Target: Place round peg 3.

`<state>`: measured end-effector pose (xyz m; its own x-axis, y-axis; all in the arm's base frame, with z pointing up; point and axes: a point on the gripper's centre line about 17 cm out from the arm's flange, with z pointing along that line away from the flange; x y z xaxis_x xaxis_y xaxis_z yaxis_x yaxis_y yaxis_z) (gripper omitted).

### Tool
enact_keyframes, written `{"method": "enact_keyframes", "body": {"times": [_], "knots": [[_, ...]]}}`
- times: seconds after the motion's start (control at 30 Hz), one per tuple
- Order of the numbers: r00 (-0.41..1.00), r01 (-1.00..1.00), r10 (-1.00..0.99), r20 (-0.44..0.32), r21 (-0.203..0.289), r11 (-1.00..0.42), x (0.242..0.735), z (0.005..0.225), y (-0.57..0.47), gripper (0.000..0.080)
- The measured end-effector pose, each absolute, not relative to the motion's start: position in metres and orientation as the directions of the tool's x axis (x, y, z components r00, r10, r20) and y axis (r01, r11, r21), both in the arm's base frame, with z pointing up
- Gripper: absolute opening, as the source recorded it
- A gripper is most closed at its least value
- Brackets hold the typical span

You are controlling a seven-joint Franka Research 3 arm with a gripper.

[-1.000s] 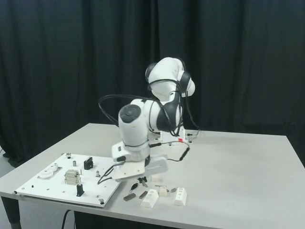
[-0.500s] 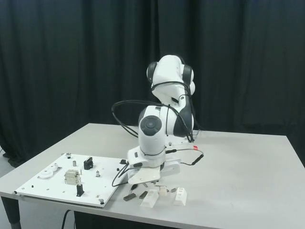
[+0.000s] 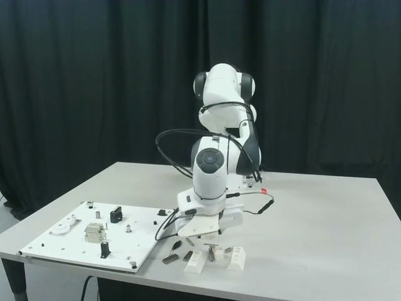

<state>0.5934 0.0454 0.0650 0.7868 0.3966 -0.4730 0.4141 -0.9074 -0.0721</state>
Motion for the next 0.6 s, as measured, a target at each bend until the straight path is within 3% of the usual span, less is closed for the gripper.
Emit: {"method": "enact_keyframes", "body": {"times": [0.03,0.2,0.23,0.5,0.53,0.6], "knots": [[0.788,0.414,0.397,-0.471,-0.071,-0.907,0.592,0.066,0.046,0.0531],[0.791,0.422,0.403,-0.460,-0.066,-0.904,0.587,0.071,0.045,0.0531],[0.792,0.424,0.404,-0.459,-0.064,-0.904,0.586,0.072,0.045,0.0748],[0.797,0.426,0.403,-0.449,-0.056,-0.903,0.579,0.082,0.044,0.0748],[0.798,0.426,0.403,-0.447,-0.055,-0.903,0.579,0.083,0.044,0.0797],[0.801,0.426,0.404,-0.442,-0.052,-0.903,0.579,0.085,0.044,0.0797]]}}
